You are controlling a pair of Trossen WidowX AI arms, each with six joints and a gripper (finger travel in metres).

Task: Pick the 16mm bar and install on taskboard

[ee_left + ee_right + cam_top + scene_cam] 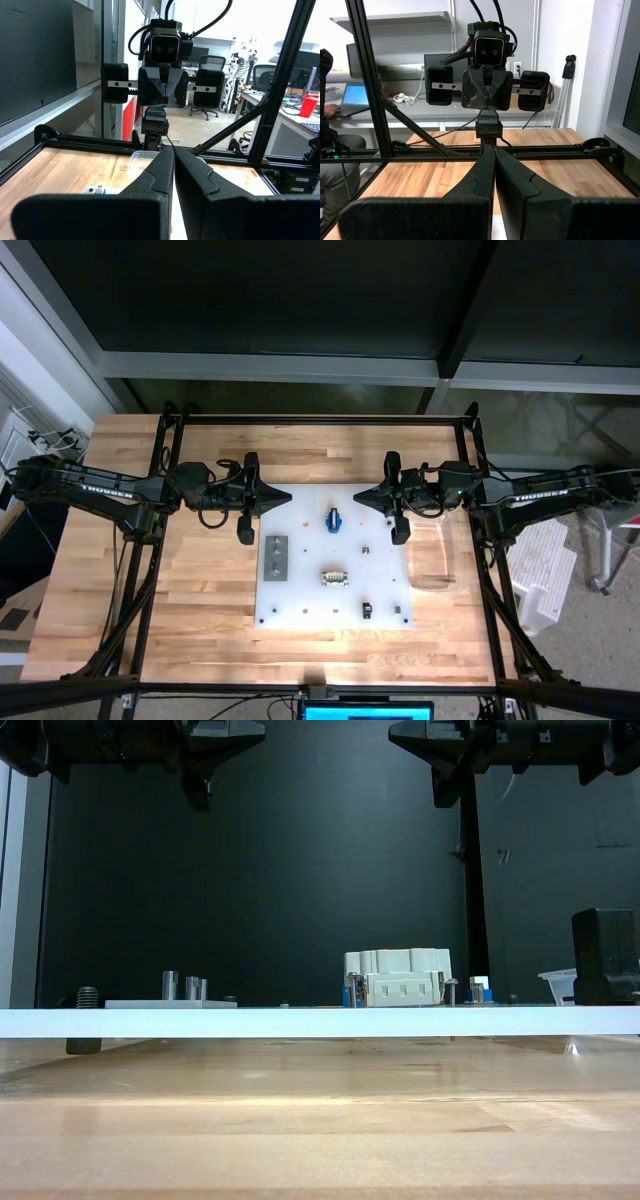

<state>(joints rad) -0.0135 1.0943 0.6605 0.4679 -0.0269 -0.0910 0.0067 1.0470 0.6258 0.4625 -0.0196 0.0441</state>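
Wooden table (320, 1140) is seen nearest, with the white taskboard (300, 590) laid on it. Short metal pegs (192, 988) are stood on its grey plate (282, 560); which of them, if any, is the 16mm bar cannot be told. High over the board's far edge, the left gripper (288, 497) and the right gripper (357, 497) are held with fingers pressed together on nothing. Such a bar is judged stiff, smooth and slippery, and best pinched across its shank.
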